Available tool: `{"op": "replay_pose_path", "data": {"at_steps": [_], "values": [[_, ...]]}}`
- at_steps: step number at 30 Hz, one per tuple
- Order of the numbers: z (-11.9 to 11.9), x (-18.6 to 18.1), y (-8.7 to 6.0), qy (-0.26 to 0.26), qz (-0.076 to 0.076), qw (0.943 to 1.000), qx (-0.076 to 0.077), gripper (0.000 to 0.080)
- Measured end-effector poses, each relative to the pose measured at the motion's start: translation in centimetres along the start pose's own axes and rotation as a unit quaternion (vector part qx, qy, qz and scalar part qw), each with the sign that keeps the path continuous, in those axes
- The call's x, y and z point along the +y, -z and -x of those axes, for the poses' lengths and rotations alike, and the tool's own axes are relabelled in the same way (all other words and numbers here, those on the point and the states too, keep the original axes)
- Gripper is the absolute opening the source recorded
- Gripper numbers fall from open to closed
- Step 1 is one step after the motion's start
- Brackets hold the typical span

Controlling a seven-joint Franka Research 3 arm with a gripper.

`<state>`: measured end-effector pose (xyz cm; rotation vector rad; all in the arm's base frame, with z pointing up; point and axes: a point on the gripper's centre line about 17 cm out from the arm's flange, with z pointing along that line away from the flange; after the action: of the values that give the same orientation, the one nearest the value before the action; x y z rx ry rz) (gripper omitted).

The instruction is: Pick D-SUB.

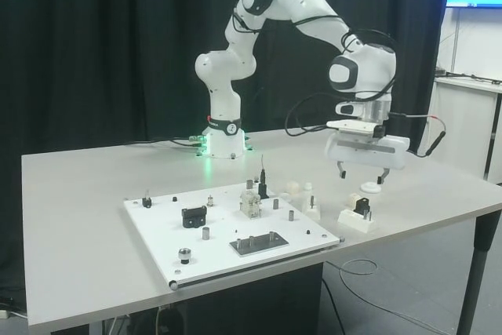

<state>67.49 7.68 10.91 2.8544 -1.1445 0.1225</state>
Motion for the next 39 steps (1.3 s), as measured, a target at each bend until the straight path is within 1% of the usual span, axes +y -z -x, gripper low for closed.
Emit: {"op": "replay_pose_path", "data": {"at_steps": [6, 18, 25, 39], "values": [[0.3, -0.3, -1.1, -0.041, 0.0, 0.9991, 0.0, 0.08], [1.2, -0.9, -3.0, -0.08, 0.004, 0.9968, -0.004, 0.08], [1.6, -0.9, -3.6, -0.114, 0.008, 0.9935, -0.007, 0.08], [2.6, -1.1, -4.3, -0.135, 0.012, 0.9907, -0.015, 0.08]]}}
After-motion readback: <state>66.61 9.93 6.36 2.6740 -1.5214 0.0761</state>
